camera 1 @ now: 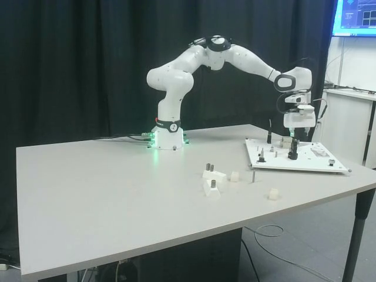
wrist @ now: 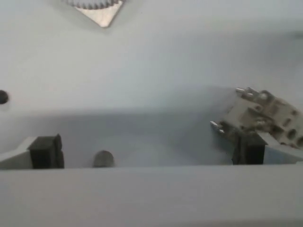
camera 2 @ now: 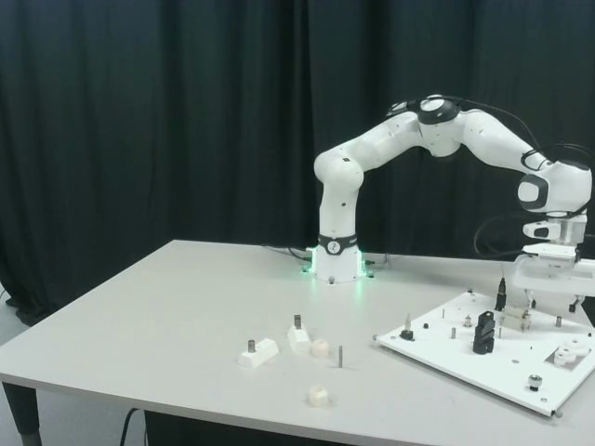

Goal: Pick square peg 3.

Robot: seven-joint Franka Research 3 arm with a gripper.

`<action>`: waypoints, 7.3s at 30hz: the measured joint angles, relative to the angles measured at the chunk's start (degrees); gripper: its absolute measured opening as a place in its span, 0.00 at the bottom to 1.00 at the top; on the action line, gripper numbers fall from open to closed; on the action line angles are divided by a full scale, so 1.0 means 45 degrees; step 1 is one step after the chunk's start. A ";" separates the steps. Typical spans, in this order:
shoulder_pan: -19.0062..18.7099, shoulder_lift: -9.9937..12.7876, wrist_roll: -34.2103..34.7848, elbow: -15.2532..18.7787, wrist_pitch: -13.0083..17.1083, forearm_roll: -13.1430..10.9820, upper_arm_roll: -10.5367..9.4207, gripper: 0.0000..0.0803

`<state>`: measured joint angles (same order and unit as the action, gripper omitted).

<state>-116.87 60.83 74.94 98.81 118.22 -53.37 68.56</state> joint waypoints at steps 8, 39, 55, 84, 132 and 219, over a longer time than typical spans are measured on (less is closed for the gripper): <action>-0.0015 -0.0651 0.0320 -0.0001 -0.0408 0.0991 0.0028 1.00; -0.0148 -0.1803 0.1088 0.0000 -0.0744 0.2543 -0.0023 1.00; -0.0166 -0.1810 0.1090 -0.0017 -0.0682 0.2553 -0.0023 1.00; -0.0091 -0.1971 0.0368 0.0239 -0.0462 0.4290 0.0593 1.00; 0.0625 -0.1915 -0.6147 0.5494 0.0240 0.3338 0.4686 1.00; 0.7115 0.1767 -2.2062 0.8558 -0.1007 -0.5044 0.2407 1.00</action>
<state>-84.86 68.78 -24.34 137.32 113.69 -76.07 79.38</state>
